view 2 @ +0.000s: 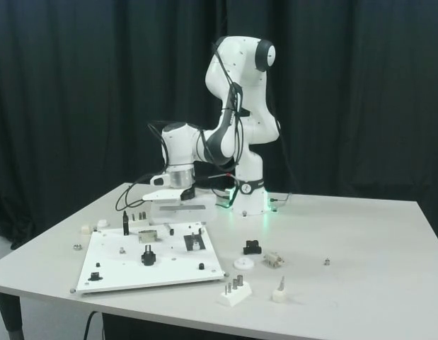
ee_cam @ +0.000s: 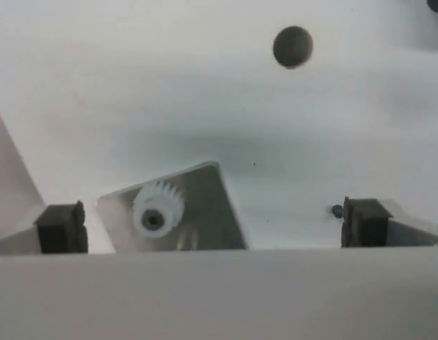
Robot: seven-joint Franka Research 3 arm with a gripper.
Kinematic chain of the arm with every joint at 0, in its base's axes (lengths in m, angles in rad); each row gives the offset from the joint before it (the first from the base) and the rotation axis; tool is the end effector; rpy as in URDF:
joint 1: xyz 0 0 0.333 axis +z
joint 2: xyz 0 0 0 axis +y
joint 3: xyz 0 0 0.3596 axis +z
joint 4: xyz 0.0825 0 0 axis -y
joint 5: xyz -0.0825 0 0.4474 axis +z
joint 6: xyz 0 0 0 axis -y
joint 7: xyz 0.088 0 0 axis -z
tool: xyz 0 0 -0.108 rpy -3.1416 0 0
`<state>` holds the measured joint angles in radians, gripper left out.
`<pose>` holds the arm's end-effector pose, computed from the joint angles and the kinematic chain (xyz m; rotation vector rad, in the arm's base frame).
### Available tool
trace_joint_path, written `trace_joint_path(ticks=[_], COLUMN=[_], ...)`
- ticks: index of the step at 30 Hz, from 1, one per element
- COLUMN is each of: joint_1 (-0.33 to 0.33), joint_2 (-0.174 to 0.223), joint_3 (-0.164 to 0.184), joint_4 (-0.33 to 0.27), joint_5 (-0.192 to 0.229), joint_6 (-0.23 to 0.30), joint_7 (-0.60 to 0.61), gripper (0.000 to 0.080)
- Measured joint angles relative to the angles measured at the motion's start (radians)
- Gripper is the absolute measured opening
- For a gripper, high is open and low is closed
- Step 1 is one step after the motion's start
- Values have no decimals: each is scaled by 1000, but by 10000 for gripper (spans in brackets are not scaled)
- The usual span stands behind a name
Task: Pick D-SUB.
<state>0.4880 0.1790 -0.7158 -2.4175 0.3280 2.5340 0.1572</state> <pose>0.5169 -0.1299 0.2428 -2.9133 0.9793 0.0015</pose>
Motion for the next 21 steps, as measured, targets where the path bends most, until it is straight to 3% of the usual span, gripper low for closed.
trace_joint_path(ticks=[21], joint_1=[76], joint_2=[-28], joint_3=[0], joint_4=[4], joint_5=[-1], joint_6=[-76], joint_7=[44], gripper=[800])
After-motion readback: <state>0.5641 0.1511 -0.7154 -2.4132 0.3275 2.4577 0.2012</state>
